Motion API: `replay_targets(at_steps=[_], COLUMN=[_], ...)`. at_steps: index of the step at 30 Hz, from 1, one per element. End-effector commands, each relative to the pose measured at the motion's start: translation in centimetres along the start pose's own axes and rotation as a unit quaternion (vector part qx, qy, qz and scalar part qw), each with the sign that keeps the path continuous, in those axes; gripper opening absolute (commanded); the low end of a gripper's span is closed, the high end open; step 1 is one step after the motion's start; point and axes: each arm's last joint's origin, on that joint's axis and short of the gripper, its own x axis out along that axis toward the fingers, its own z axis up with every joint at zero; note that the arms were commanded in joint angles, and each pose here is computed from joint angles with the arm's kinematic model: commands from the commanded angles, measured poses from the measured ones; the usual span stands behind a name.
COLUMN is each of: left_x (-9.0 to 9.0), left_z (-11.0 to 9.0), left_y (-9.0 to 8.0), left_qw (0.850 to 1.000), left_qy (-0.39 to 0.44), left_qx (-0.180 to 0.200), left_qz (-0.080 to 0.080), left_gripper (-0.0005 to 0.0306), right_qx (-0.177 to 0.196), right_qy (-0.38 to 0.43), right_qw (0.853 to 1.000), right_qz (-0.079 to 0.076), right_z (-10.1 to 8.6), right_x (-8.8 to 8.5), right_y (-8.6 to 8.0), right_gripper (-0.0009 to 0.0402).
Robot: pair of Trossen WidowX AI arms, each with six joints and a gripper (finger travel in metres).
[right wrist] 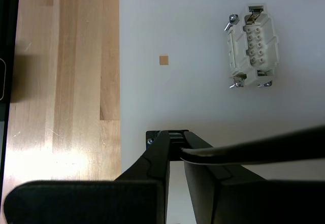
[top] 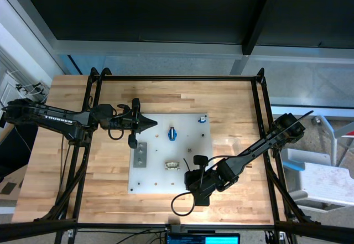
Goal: Remove the USB connector from the USB hub and place in the container
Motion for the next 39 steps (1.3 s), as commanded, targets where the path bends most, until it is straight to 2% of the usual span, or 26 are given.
replay_targets(at_steps=[1, 6, 13, 17, 23, 27, 32, 35, 38, 39], left_x=[0.0, 0.0, 0.0, 0.0, 0.0, 0.0, 0.0, 0.0, 0.0, 0.0], left_z=[0.0, 0.0, 0.0, 0.0, 0.0, 0.0, 0.0, 0.0, 0.0, 0.0], left_y=[0.0, 0.0, 0.0, 0.0, 0.0, 0.0, 0.0, 0.0, 0.0, 0.0], left_qw=[1.000, 1.000, 1.000, 1.000, 1.000, 1.000, 1.000, 1.000, 1.000, 1.000], left_qy=[0.000, 0.000, 0.000, 0.000, 0.000, 0.000, 0.000, 0.000, 0.000, 0.000], left_qx=[0.000, 0.000, 0.000, 0.000, 0.000, 0.000, 0.000, 0.000, 0.000, 0.000], left_qz=[0.000, 0.000, 0.000, 0.000, 0.000, 0.000, 0.000, 0.000, 0.000, 0.000], left_gripper=[0.0001, 0.0001, 0.0001, 0.0001, 0.0001, 0.0001, 0.0001, 0.0001, 0.0001, 0.0001], right_qx=[-0.008, -0.024, -0.045, -0.045, -0.037, -0.026, -0.014, -0.011, -0.003, -0.001], right_qy=[0.004, 0.019, 0.046, 0.049, 0.042, 0.039, 0.021, 0.009, -0.006, -0.014], right_qw=[1.000, 0.999, 0.998, 0.998, 0.998, 0.999, 1.000, 1.000, 1.000, 1.000], right_qz=[0.007, 0.011, 0.001, 0.005, 0.000, 0.001, 0.012, 0.006, 0.013, 0.010], right_z=[0.3, 0.9, 1.5, 1.5, 1.6, 1.3, 0.6, 0.2, -0.3, -0.5], right_x=[0.2, 0.3, 0.5, 0.5, 0.3, 0.2, 0.1, -0.2, -0.4, -0.5], right_y=[0.1, 0.2, 0.4, 0.4, 0.5, 0.6, 0.6, 0.5, 0.3, 0.2], right_gripper=[0.0000, 0.0000, 0.0000, 0.0000, 0.0000, 0.0000, 0.0000, 0.0000, 0.0000, 0.0000])
